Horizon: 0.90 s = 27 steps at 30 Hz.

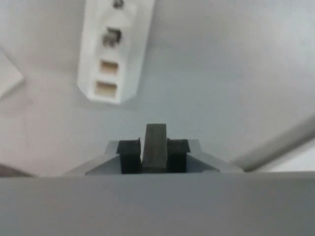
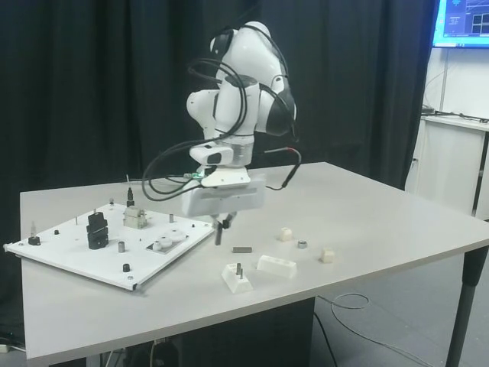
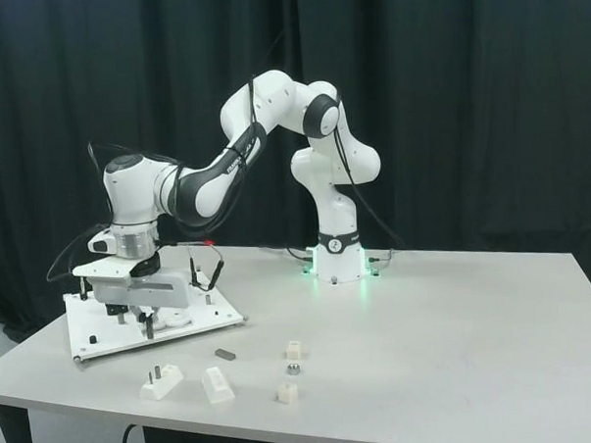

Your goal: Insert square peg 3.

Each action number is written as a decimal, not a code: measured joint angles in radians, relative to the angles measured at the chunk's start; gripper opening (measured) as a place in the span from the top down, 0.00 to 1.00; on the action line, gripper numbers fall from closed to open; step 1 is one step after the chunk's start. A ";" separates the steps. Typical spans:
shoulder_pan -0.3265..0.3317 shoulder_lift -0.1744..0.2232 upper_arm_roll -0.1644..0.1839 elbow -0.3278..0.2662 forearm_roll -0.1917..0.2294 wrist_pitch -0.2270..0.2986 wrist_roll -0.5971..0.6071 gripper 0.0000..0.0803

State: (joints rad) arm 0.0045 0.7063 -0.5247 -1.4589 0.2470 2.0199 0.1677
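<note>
My gripper (image 1: 154,148) is shut on a grey square peg (image 1: 155,137), which stands upright between the black fingers (image 1: 129,155). In the first room view the gripper (image 2: 219,228) hangs a little above the table with the peg (image 2: 218,235) pointing down, just off the corner of the white board (image 2: 69,256). A white holder block (image 1: 123,73) lies on the table ahead of the gripper, apart from it. It shows two empty square holes (image 1: 106,88) and one short peg (image 1: 112,37) standing in it. The same block (image 2: 237,278) (image 3: 160,382) sits near the table's front edge.
A second white block (image 2: 276,266) lies beside the holder. A dark peg (image 2: 242,248) lies flat on the grey table between them and the gripper. Small white cubes (image 2: 286,234) (image 2: 328,254) and a nut (image 2: 303,245) lie to the right. The board carries several fixtures (image 2: 96,229).
</note>
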 joint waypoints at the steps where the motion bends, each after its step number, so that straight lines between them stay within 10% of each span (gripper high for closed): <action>1: -0.004 -0.005 0.000 -0.002 -0.009 -0.008 -0.006 0.87; 27: -0.090 -0.133 -0.037 -0.158 -0.099 -0.041 -0.335 0.87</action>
State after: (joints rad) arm -0.0860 0.5736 -0.5616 -1.6170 0.1482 1.9793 -0.1673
